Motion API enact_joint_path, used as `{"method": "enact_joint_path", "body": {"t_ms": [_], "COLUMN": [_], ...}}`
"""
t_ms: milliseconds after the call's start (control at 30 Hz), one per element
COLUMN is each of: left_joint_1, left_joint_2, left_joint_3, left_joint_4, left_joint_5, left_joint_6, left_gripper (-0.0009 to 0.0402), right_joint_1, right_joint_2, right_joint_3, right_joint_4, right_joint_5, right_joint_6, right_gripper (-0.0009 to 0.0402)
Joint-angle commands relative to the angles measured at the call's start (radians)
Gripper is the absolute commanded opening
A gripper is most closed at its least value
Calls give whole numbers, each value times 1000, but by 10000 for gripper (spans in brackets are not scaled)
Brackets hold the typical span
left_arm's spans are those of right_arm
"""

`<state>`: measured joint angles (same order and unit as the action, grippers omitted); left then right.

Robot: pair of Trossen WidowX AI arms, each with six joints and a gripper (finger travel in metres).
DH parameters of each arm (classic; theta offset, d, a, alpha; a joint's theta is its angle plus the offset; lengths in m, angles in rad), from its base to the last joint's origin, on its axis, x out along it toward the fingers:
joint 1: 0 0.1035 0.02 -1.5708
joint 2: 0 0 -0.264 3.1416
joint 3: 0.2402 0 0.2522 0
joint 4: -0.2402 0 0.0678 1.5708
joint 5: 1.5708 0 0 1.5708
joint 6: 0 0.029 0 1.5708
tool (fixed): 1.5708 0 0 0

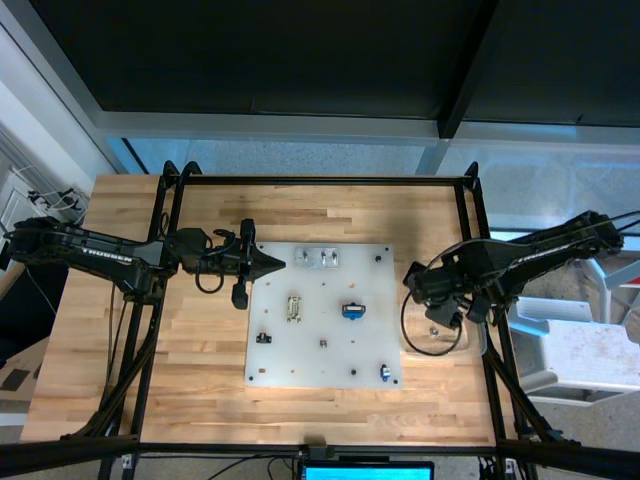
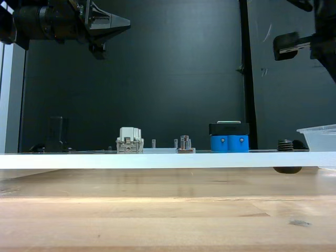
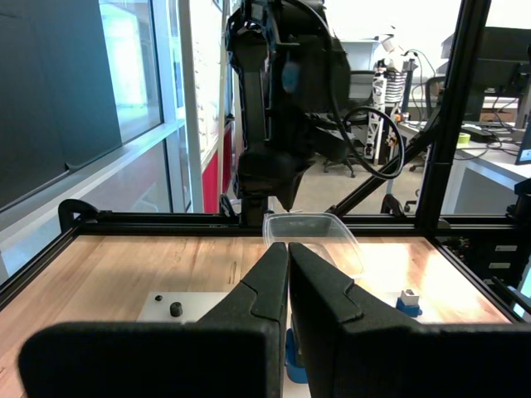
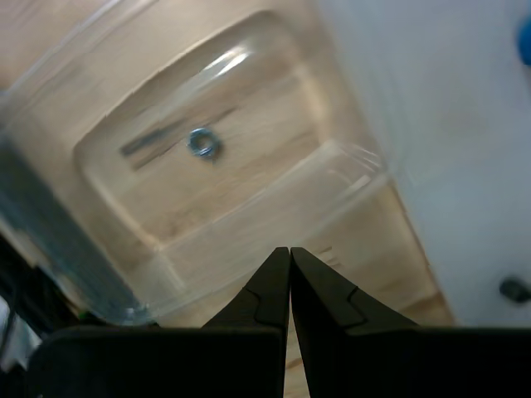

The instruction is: Pick the M12 fastener and fasten on the M12 threads

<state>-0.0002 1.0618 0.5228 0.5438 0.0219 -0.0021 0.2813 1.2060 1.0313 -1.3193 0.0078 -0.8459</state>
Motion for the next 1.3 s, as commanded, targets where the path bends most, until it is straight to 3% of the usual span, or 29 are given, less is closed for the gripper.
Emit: {"method": "enact_joint_path", "body": {"t_ms": [33, 433, 567, 800, 967, 1300], "left_joint_1": [0, 0, 0, 0, 0, 0], "left_joint_2": [0, 0, 0, 0, 0, 0], "left_joint_3": [0, 0, 0, 0, 0, 0], "left_joint_4": [0, 0, 0, 0, 0, 0], "left_joint_5": [0, 0, 0, 0, 0, 0], "left_joint_6": [0, 0, 0, 0, 0, 0], "left_gripper": [0, 0, 0, 0, 0, 0], "right_joint_1": [42, 135, 140, 154, 167, 184], "right_joint_2": [10, 53, 53, 53, 65, 80], "right_joint_3": [0, -9, -40, -96, -139, -208], "right_joint_4": [5, 31, 59, 100, 154, 233], "right_joint_5": [1, -1, 0, 0, 0, -10], "right_joint_6": [-73, -219, -225, -321, -322, -322], "right_gripper": [0, 14, 52, 138, 186, 221]}}
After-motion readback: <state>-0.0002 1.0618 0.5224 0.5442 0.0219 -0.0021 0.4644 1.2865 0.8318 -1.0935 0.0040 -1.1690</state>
